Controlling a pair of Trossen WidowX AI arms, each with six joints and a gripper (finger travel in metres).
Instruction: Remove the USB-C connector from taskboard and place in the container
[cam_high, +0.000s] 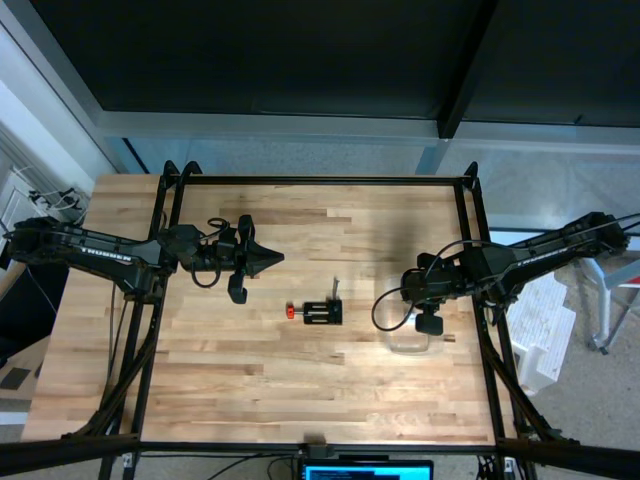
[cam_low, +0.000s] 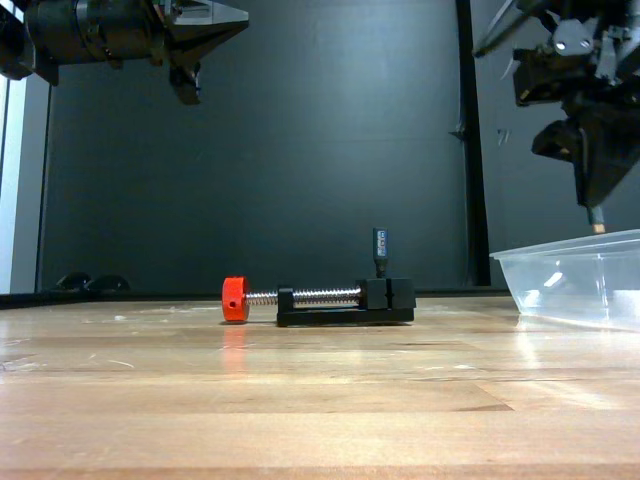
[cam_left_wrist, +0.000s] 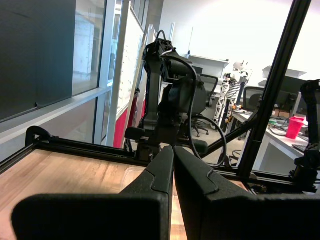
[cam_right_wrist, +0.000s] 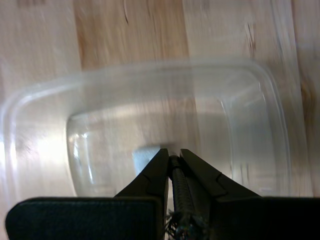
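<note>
Black right gripper points straight down, pinching the connector by its dark ribbed lead. It is held this way so the free end hangs over the container. This reads as the drop-in step, and letting go looks like the next move. In the low view the connector tip shows below the gripper, just above the container rim and touching nothing. A white piece lies on the container floor beneath the gripper. The container sits on the tabletop to the right of the taskboard, well apart from it. The taskboard lies flat with its red knob at the left end and a short upright stub on the block; I cannot tell what the stub is. Left gripper is pressed together and empty, held high and level, pointing toward the right arm. Probably parked to stay clear of the work.
</note>
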